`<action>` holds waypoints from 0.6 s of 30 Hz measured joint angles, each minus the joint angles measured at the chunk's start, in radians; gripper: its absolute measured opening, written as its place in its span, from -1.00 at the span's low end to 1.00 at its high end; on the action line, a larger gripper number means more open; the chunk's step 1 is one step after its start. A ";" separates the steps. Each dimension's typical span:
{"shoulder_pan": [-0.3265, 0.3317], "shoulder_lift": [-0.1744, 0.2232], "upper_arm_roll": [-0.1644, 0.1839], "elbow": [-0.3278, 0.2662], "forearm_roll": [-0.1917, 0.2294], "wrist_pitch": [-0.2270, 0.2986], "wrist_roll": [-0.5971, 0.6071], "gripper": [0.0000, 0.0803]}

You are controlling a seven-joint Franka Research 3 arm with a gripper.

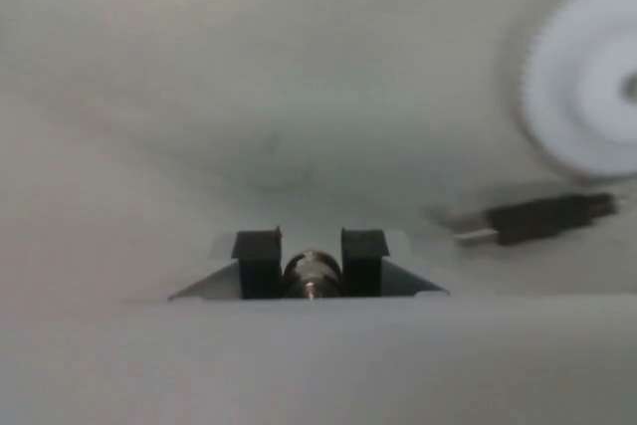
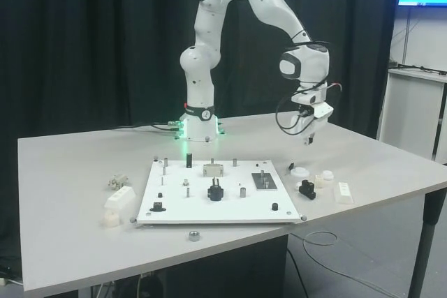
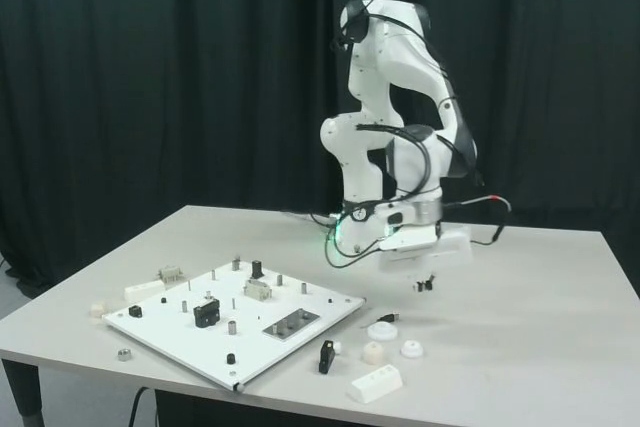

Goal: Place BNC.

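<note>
Black curtains are hung behind the grey counter, where a white board of fixtures is laid. Open counter is left at the board's 3 o'clock side, giving clearance for carrying. Above it the gripper is held aloft, clamped on the BNC, presumably to clear the loose white gear below.

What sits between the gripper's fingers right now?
In the wrist view, the BNC connector, a small metal cylinder, sits clamped between the gripper's two black fingers.
</note>
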 joint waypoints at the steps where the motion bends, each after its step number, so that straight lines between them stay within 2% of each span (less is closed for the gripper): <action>1: 0.006 0.004 0.004 -0.001 -0.003 0.009 0.014 -0.69; 9: 0.041 0.049 0.017 0.000 -0.021 0.077 0.107 -0.69; 18: 0.043 0.107 0.029 0.019 -0.021 0.137 0.145 -0.69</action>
